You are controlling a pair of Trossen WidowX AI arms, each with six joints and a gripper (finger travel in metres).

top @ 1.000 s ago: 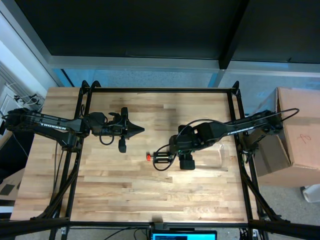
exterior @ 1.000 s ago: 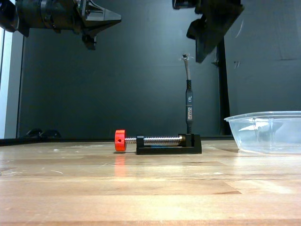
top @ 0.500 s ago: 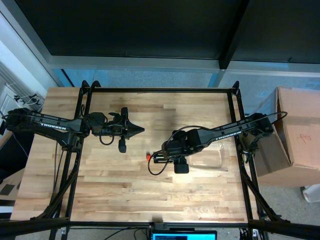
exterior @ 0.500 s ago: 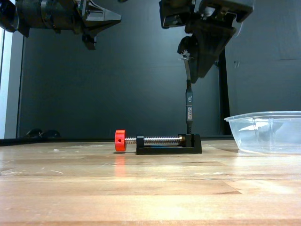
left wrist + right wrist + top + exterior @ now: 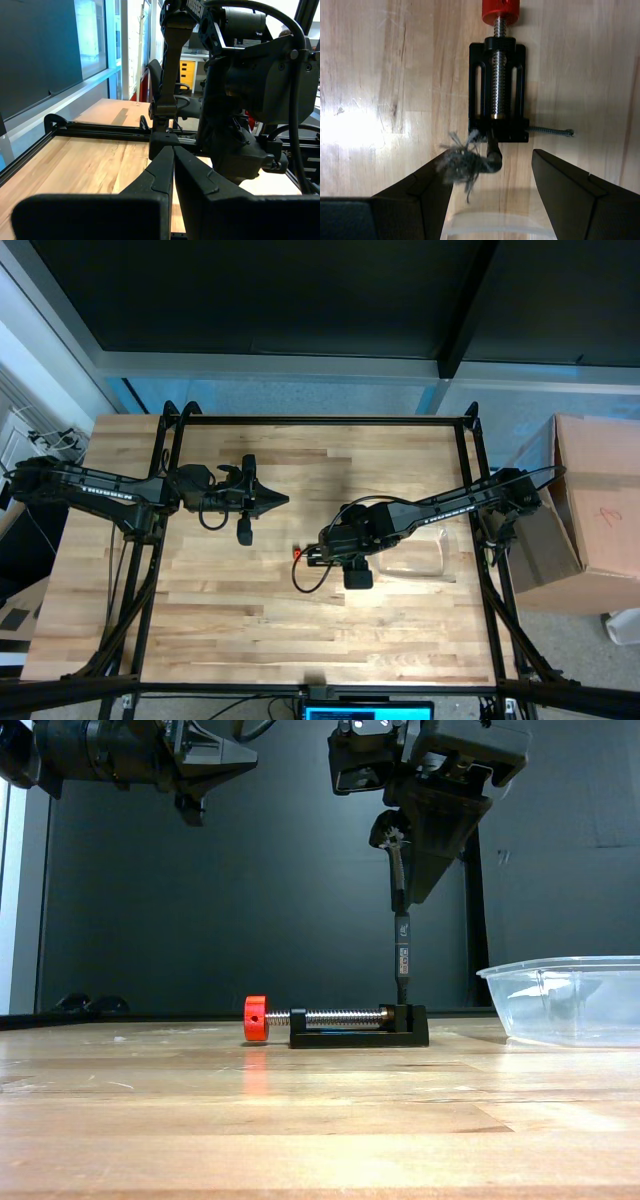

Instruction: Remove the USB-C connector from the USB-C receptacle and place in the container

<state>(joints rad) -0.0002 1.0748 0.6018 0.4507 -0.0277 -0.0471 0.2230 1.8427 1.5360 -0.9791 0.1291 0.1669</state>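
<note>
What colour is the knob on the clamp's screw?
The round knob is red, clearest in right wrist view.

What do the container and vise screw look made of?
Container: clear glossy plastic, apparently; see-through. Vise screw: bright threaded metal. Right gripper open over the USB-C connector, upright in its seat; left gripper shut, raised at left.

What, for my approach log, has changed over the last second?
The right gripper came down and toward the left arm; its open fingers now flank the frayed cable end atop the USB-C connector. The connector stays upright in its receptacle on the clamp, not gripped. The left gripper stays shut, high at the left; the container has not moved.
</note>
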